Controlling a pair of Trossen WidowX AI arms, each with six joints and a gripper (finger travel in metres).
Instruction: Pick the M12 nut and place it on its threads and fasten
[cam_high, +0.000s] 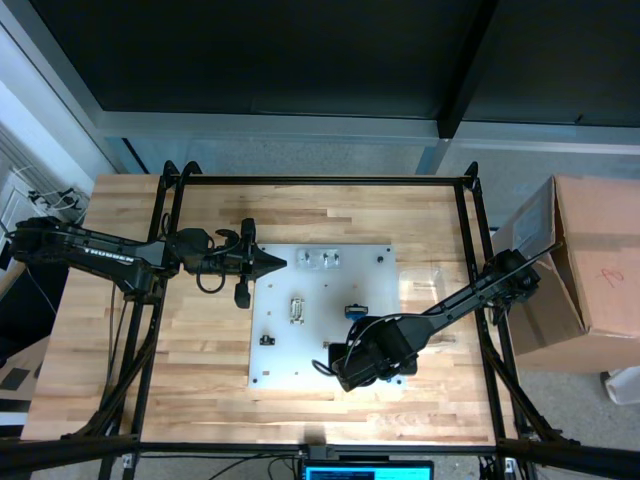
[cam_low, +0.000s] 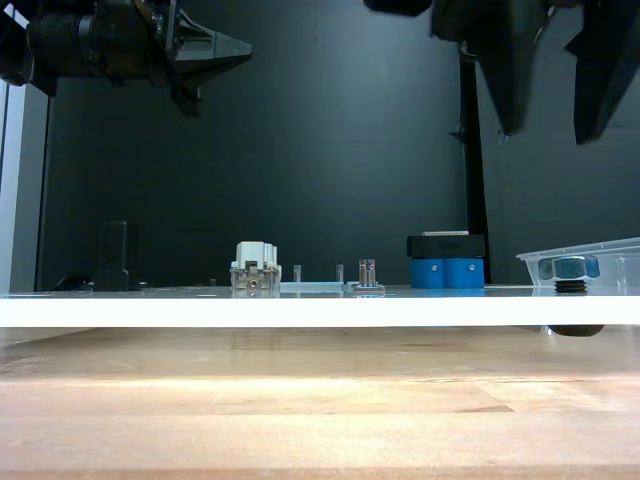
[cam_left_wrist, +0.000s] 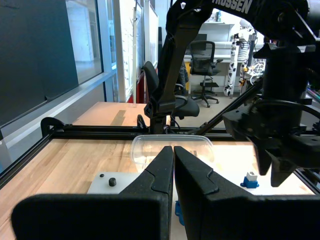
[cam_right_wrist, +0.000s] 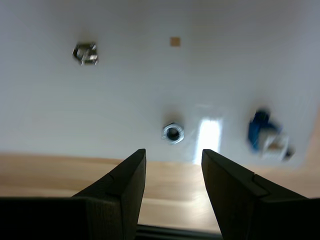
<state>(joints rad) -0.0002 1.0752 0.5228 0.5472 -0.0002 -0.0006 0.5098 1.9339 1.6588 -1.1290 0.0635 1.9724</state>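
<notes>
Both tools hang above the white board (cam_high: 290, 362): the right tool (cam_low: 545, 135), open, directly over the silver nut (cam_low: 568, 267) seated atop its ribbed stud (cam_low: 571, 286); the left tool (cam_high: 278, 263), closed, near its far left edge

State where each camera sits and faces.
High: above near edge, looking down; left gripper shut at the white board's left edge, right gripper open over its near right.
Low: table-top height, level; both grippers overhead; M12 nut on its stud, ribs showing.
Left wrist: along its shut fingers toward the right arm.
Right wrist: down between its fingers at the nut.
Low and right wrist share the nut.
</notes>
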